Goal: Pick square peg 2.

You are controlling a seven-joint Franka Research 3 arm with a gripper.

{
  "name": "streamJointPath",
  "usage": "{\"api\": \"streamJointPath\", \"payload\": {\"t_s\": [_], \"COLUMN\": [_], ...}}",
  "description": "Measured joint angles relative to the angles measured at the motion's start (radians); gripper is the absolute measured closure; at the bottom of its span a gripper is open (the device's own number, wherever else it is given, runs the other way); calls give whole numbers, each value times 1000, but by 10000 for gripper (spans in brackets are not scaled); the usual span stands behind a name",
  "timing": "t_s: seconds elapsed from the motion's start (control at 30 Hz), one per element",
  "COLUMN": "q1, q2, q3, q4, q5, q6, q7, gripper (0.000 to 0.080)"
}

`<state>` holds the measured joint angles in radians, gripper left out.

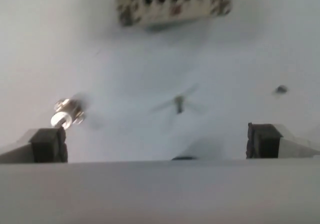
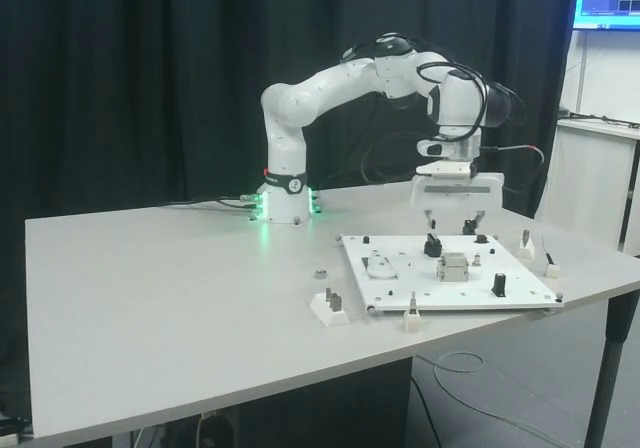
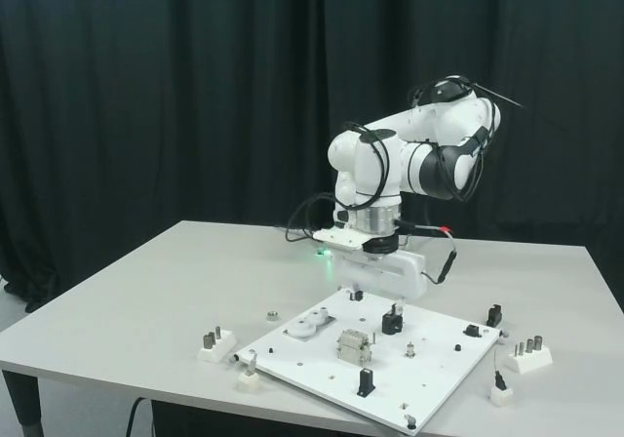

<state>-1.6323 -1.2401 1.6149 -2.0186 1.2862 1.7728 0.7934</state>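
My gripper (image 2: pixel 452 218) hangs open a little above the far part of the white board (image 2: pixel 400 260), with nothing between its fingers. In the wrist view, the gripper (image 1: pixel 155 143) shows two black pads (image 1: pixel 47 145) wide apart over bare board. A shiny metal peg (image 1: pixel 67 113) stands near one pad. A grey connector block (image 1: pixel 172 4) lies further off. Small white holders with grey pegs stand on the table: one (image 2: pixel 330 310) left of the board and one (image 3: pixel 526 352) to its right. I cannot tell which peg is square peg 2.
The board (image 3: pixel 322 361) carries the connector block (image 2: pixel 452 266), several black clips (image 2: pixel 498 284) and a round white part (image 3: pixel 312 322). Single-peg holders (image 2: pixel 410 318) (image 3: pixel 500 390) stand by the board's near edge. A small nut (image 2: pixel 320 273) lies on the grey table (image 2: pixel 150 288).
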Motion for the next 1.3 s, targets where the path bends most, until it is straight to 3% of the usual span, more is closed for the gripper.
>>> {"api": "streamJointPath", "payload": {"t_s": [0.2, 0.57, 0.87, 1.3], "q1": [-13, -76, -127, -168], "q2": [0, 0, 3, 5], "q3": [2, -21, -48, -54], "q4": [-16, -47, -49, -63], "q5": [-30, -31, -30, -30], "q6": [52, 121, 122, 119], "q7": [-57, -189, -288, -498], "gripper": [3, 3, 3, 3]}}
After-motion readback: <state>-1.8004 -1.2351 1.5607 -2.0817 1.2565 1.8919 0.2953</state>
